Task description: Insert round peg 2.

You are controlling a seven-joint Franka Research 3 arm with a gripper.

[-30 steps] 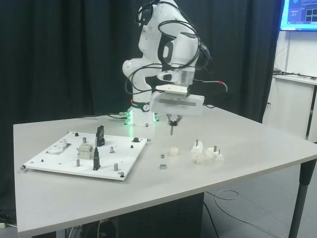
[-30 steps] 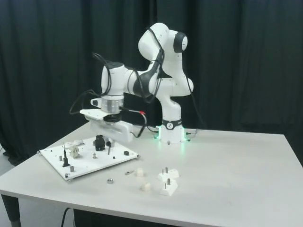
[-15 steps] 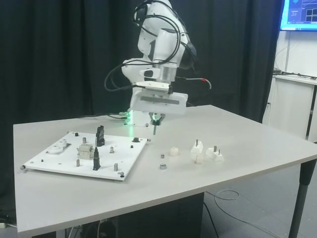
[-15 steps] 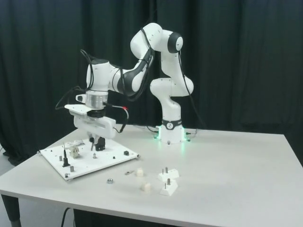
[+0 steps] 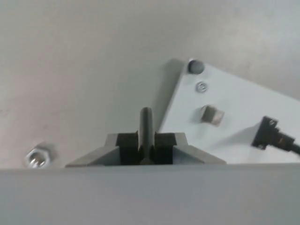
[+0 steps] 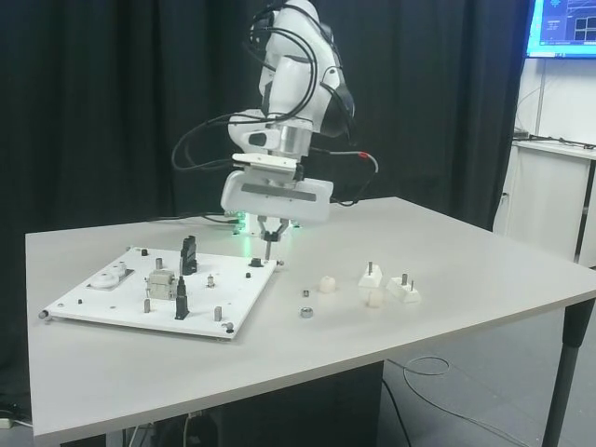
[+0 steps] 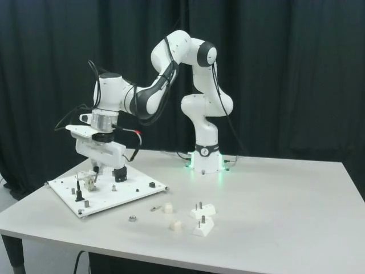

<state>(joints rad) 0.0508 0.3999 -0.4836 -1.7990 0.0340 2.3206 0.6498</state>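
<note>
I am carrying the round peg [image 5: 146, 123] in my tool [image 6: 269, 240], whose two fingers are clamped on its upper part so that the rest is sticking out below them. In the first room view the tool is hanging left of centre, above the right-hand edge of the white board [image 6: 244, 296], which is lying on the grey desk [image 6: 447, 307] in the lower left. In the wrist view the peg is pointing at bare desk just beside the board's edge, with a small nut [image 5: 37, 157] at the lower left and a black corner stud [image 5: 195, 66] above centre.

I judge I am in the transport step, with insertion not yet begun. Next I am needing to bring the peg over its hole, hold it upright, and lower it straight. I cannot tell which hole is meant.
</note>
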